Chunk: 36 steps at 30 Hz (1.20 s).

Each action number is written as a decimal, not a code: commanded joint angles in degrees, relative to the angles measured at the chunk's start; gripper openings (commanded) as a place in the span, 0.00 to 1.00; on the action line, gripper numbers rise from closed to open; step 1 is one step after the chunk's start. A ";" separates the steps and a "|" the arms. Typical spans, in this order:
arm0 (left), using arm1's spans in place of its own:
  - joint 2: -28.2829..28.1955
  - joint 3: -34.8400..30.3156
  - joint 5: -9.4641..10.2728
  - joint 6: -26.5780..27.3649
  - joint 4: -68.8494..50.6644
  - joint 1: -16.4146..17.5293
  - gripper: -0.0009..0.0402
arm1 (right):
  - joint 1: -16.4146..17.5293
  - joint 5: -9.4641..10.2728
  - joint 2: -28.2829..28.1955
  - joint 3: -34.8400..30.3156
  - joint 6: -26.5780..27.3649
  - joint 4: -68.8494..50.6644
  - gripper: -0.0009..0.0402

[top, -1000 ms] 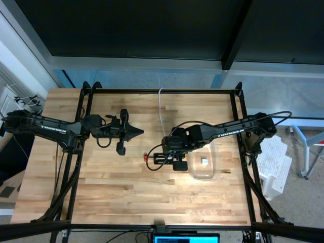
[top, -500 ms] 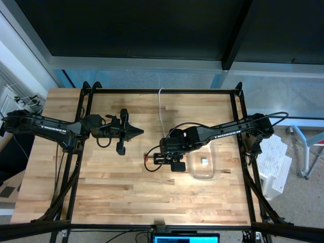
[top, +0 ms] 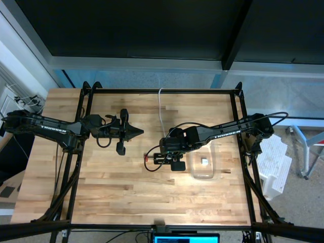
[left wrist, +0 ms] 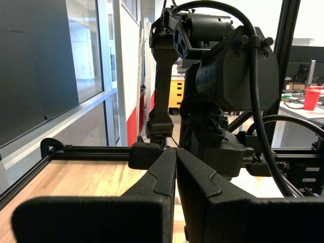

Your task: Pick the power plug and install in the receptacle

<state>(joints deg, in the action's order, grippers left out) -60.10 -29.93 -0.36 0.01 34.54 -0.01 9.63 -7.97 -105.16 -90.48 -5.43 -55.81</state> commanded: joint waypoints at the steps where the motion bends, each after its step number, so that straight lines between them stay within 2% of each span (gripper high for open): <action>1: -0.02 -0.02 -0.02 0.00 -0.02 0.00 0.02 | 0.00 0.04 0.00 0.02 -0.04 -0.02 0.02; 4: -0.02 -0.02 -0.02 -0.02 -0.02 0.00 0.02 | 0.00 0.61 0.00 0.04 0.00 -0.04 0.02; 19: -0.02 -0.02 -0.02 -0.02 -0.02 0.02 0.02 | 0.00 0.70 -0.20 0.04 0.39 0.04 0.02; 22: -0.02 -0.02 -0.02 0.00 0.00 0.00 0.02 | 0.00 1.62 -0.37 0.04 0.35 0.20 0.02; 36: -0.02 -0.02 -0.02 -0.02 -0.02 0.00 0.02 | -0.11 1.53 -0.37 2.43 0.35 2.45 0.02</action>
<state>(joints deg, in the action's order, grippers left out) -60.10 -29.95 -0.36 0.01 34.52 -0.01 9.50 -6.39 -105.51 -88.58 -5.04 -53.91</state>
